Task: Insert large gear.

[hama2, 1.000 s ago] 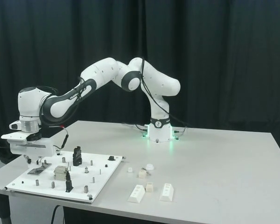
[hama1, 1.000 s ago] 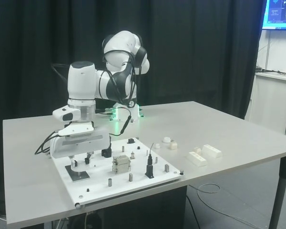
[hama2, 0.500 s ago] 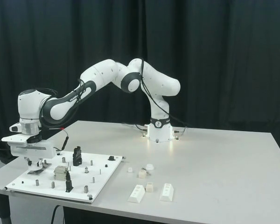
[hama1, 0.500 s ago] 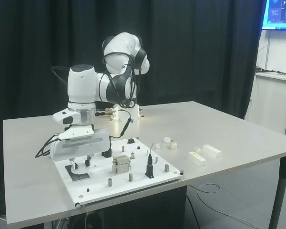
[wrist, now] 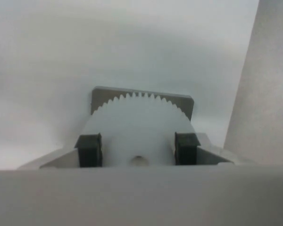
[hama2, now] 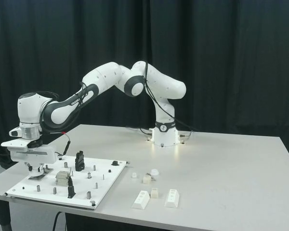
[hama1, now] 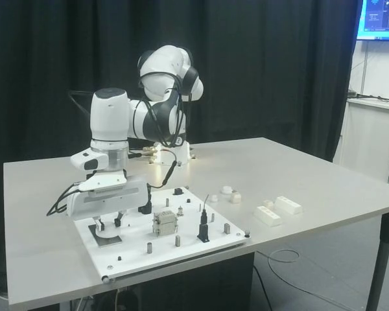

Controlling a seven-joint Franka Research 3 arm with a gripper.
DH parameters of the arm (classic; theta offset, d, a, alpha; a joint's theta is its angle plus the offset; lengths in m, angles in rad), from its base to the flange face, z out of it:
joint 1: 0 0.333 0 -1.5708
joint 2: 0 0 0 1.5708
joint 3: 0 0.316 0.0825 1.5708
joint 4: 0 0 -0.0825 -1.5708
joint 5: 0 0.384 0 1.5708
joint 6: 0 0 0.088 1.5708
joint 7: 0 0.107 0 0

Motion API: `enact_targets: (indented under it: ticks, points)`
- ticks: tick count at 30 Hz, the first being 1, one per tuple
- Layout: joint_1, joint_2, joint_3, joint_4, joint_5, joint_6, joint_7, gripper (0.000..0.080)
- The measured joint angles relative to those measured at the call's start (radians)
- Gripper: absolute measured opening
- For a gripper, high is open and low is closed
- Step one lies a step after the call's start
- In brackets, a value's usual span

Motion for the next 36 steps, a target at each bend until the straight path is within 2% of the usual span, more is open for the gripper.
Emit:
enact_targets:
  ticks: [21, 36]
  points:
    - [-0.004, 0.014, -0.013, 0.024, 0.001, -0.019, -0.018, 0.0333]
    - [-0.004, 0.019, -0.013, 0.032, 0.034, -0.019, -0.041, 0.0333]
